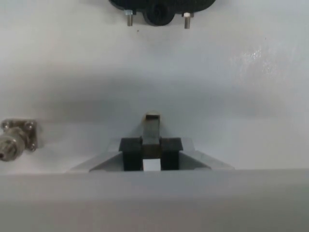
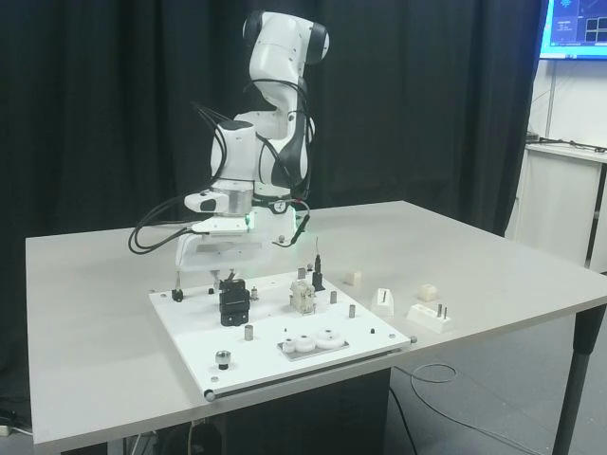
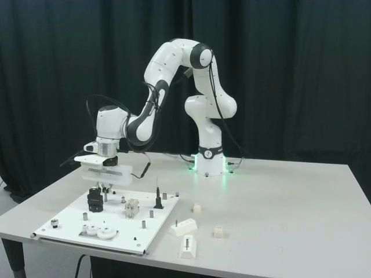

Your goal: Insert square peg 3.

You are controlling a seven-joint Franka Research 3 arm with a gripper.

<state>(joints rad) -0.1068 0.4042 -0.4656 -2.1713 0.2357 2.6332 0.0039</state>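
In the wrist view my gripper [image 1: 151, 146] is shut on a grey square peg [image 1: 152, 126], held between the two black fingers [image 1: 130, 153] and pointing down at the white board [image 1: 231, 87]. The room views show the gripper [image 2: 226, 276] [image 3: 103, 186] low over the board's [image 2: 190, 327] [image 3: 66, 223] far left part. It hangs just behind a black fixture [image 2: 233, 301] [image 3: 94, 200]. The peg itself is too small to make out in either room view.
A metal threaded connector [image 1: 17, 138] is bolted to the board beside the peg, and a black part with two bolts [image 1: 161, 9] lies ahead. On the board stand a metal block [image 2: 302, 294], white gears [image 2: 313, 343] and short pins. White blocks [image 2: 430, 318] lie on the grey table.
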